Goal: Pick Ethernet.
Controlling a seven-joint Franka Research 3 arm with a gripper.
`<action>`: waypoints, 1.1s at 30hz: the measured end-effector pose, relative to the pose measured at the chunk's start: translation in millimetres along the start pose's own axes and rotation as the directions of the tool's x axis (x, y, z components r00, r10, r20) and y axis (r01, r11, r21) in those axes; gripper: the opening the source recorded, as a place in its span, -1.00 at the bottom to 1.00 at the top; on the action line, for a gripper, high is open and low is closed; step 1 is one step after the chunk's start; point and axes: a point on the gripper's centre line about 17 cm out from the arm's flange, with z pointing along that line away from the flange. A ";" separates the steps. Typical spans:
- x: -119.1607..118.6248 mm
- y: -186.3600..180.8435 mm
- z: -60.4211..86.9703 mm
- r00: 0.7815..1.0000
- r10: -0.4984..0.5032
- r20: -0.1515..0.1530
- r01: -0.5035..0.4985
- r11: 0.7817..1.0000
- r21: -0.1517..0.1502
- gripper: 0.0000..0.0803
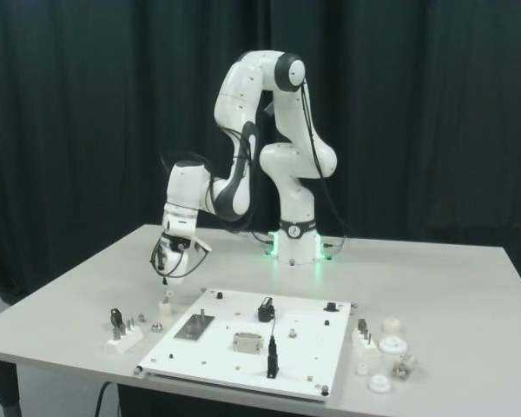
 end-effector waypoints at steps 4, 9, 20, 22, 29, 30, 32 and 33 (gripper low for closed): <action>1.0 1.3 3.8 1.000 -0.004 0.004 0.004 1.000 -0.001 0.99; 1.9 2.1 7.9 1.000 -0.008 0.008 0.008 1.000 -0.001 0.99; 3.3 2.3 14.4 1.000 -0.011 0.014 0.011 1.000 -0.001 0.99; 3.7 2.3 15.2 1.000 -0.011 0.014 0.011 1.000 -0.001 0.99; 4.6 3.4 16.4 1.000 -0.004 0.014 0.004 1.000 -0.003 0.99; 4.7 3.6 16.5 1.000 -0.003 0.014 0.003 1.000 -0.004 0.99; 4.4 4.0 16.4 1.000 -0.002 0.015 0.002 1.000 -0.005 0.99; 4.1 4.1 16.4 1.000 -0.001 0.016 0.001 1.000 -0.006 0.99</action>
